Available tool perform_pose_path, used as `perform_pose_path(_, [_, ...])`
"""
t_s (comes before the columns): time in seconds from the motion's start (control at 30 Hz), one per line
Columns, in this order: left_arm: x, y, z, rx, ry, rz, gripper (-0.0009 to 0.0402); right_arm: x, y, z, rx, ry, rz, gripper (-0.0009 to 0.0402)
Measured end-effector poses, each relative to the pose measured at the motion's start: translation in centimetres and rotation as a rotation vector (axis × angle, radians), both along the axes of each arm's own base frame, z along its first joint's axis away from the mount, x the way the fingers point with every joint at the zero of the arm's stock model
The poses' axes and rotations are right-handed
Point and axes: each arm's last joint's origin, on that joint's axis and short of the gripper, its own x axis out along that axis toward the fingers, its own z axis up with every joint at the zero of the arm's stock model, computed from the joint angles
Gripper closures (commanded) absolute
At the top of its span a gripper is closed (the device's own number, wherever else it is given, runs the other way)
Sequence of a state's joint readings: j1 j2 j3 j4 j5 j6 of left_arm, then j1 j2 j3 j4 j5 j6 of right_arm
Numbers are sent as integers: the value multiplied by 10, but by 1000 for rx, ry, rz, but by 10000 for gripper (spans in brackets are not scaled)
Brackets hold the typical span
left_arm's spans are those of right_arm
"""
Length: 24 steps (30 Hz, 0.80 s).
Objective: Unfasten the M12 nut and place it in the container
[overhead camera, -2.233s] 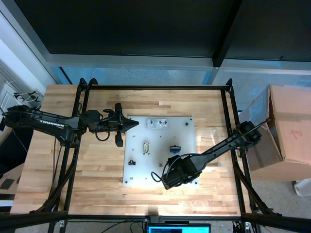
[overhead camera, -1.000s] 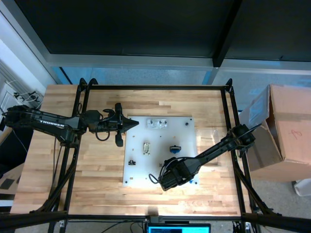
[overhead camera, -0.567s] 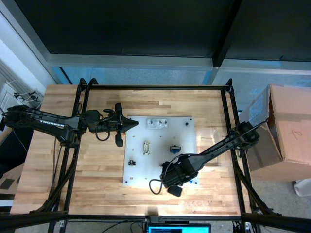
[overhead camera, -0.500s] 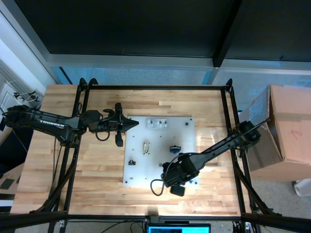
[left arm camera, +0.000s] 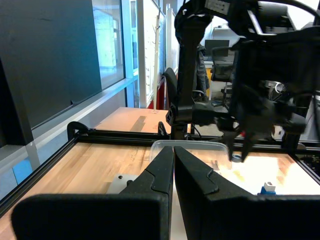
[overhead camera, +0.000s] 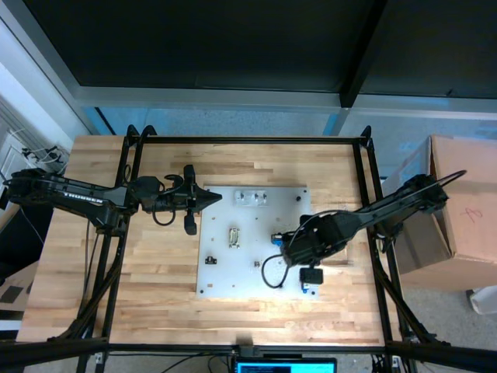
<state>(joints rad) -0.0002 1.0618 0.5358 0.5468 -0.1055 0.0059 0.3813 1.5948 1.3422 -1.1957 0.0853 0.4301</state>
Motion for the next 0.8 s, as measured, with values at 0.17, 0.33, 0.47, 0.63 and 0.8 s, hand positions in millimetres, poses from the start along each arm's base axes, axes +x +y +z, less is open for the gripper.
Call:
perform_pose_path(0.17, [0,0,0,0,0,0,393,-28,-22,0,-1,-10,-10,370])
perform_pose_path(0.33, [0,0,0,0,0,0,393,-53,-46,-9,-1,-20,-49,370])
perform_pose_path(0.47, [0,0,0,0,0,0,393,-70,-59,-26,-11,5,-68,370])
perform_pose_path(0.63, [0,0,0,0,0,0,393,-87,-66,-49,-21,38,-73,370])
perform_pose_path(0.8, [0,0,0,0,0,0,393,-92,-67,-74,-10,28,-103,370])
